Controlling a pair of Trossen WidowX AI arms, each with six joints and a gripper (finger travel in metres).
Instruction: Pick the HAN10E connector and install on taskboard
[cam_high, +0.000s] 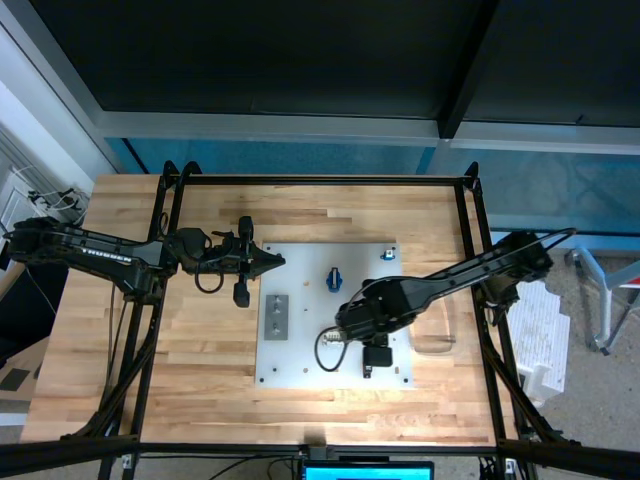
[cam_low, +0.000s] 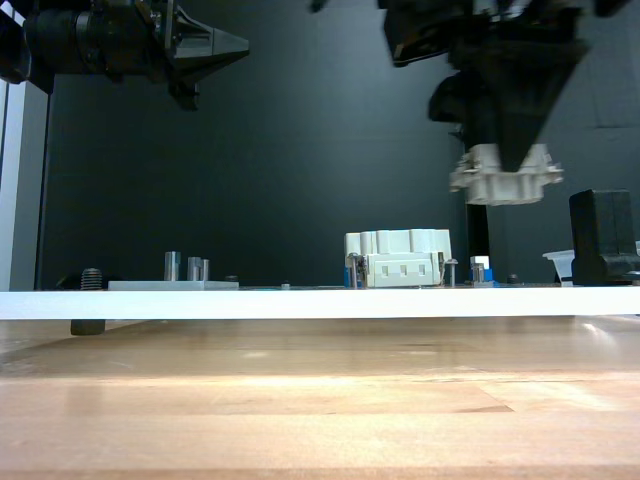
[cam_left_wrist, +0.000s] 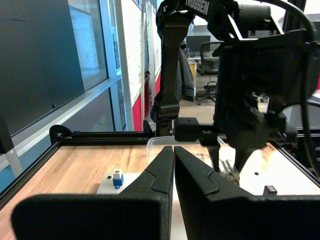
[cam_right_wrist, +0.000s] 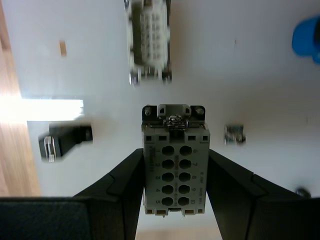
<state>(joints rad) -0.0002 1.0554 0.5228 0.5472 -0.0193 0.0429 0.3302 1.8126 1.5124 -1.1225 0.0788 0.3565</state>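
At the left, the left gripper (cam_high: 278, 261) hangs above the left edge of the taskboard (cam_high: 300, 372), its jaws pressed together on nothing (parked, by the look of it). Next rightward the grey plate (cam_high: 275, 317) lies on the board with short posts, then a pale mating housing (cam_low: 398, 258) stands on the board. Right of that, and well above the board, the right gripper (cam_right_wrist: 174, 162) has its jaws closed on the long sides of the HAN10E connector (cam_low: 503, 182), pin holes facing the wrist camera. The coming move turns on this: in the low view the housing sits lower than the held connector and to its left, out ahead of the jaws. Their long axes look about parallel. So I judge it needs a sideways carry and a descent, with little twisting. A black block (cam_low: 603, 238) stands furthest right.
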